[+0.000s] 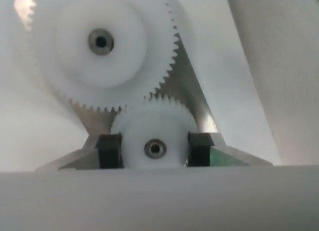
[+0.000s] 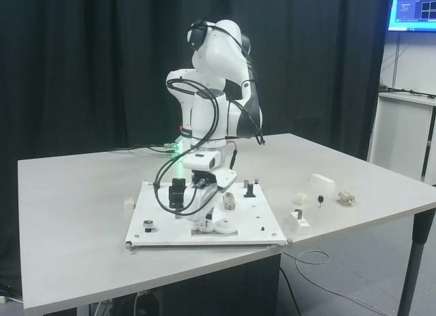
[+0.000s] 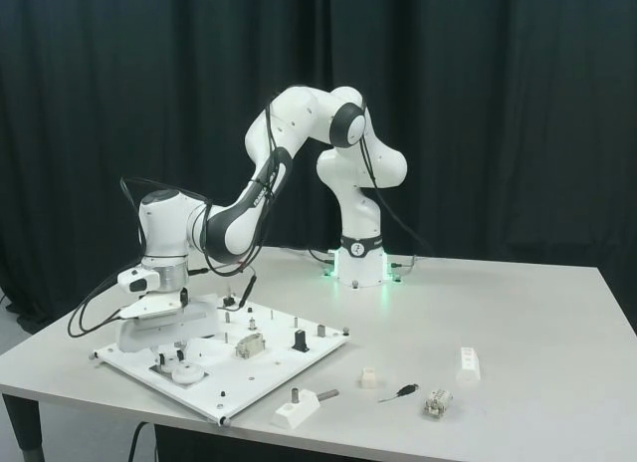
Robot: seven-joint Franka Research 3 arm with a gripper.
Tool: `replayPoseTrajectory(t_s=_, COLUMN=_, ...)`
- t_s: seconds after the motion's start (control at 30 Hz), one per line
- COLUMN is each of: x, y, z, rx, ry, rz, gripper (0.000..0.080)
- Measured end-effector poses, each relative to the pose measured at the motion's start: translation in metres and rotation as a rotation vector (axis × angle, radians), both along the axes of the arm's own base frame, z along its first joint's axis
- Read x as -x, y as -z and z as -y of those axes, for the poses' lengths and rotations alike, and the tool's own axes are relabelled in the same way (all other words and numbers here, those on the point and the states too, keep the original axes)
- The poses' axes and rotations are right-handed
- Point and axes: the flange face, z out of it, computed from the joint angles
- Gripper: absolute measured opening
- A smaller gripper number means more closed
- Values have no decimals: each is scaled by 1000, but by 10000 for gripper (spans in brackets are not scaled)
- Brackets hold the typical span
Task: Remove medium gear.
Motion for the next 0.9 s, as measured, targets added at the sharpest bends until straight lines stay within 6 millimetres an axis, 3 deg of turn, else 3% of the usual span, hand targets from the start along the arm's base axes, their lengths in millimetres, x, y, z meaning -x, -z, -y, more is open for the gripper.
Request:
replayPoseTrajectory(t_s=0.23, x=0, y=0, z=-1, rx=0, ry=37, rz=-1, gripper=282)
replayPoseTrajectory(t_s=0.6, x=-3, y=-2, z=-4, rx=20, ry=-126, rz=-14, gripper=281)
replayPoseTrajectory(t_s=0.9, x=-3, y=-3, z=-4, rx=14, ry=53, rz=-10, gripper=277)
